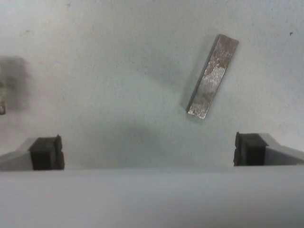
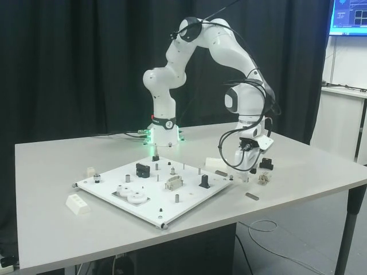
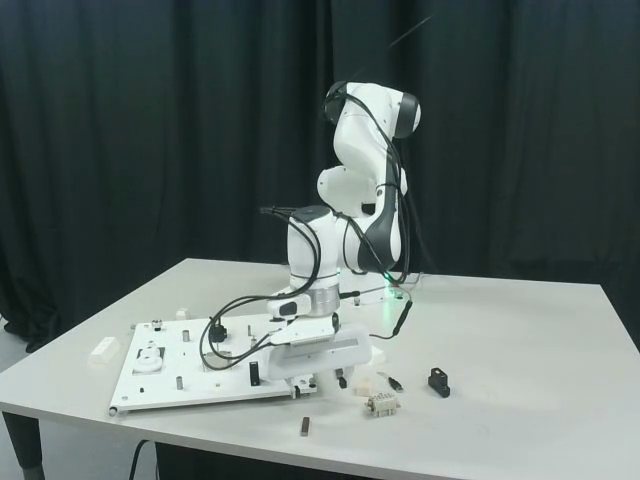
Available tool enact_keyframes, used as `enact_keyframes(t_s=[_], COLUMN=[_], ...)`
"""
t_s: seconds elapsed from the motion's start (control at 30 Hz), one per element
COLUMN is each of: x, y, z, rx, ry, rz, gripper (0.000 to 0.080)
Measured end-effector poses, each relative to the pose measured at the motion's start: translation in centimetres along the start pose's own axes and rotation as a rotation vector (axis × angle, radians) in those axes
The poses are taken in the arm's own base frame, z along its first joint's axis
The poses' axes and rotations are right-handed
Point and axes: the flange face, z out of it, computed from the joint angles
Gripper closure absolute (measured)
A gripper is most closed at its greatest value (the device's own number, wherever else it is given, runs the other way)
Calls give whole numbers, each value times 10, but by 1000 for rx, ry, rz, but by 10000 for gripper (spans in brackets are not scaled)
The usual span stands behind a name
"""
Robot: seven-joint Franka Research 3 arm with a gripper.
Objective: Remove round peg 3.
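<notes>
The pincer [image 1: 148,151] stood wide open and empty above the tabletop [image 1: 118,71]; a small metal bar [image 1: 212,77] lay just ahead, so the removal seemed done.

Flat metal bar [image 1: 212,76] on grey table [image 1: 118,57]

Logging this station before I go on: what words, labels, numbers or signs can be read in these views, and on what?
No text reads clearly in any view.
Screen at the upper corner of the first room view: shows lines of content, too small to read.
White board with the pegs: no readable label or number.
Arm: no readable marking.
Metal bar below the open pincer in the wrist view: no marking.
</notes>
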Motion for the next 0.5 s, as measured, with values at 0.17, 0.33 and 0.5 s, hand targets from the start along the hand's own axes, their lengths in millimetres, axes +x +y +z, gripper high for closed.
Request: enact_keyframes(t_s=[0.17, 0.33, 0.5], x=[1, 1, 1], y=[0, 0, -1], z=[-2, -3, -4], rx=[2, 3, 3], ry=[3, 5, 6], rz=[10, 19, 18], gripper=[3, 3, 3])
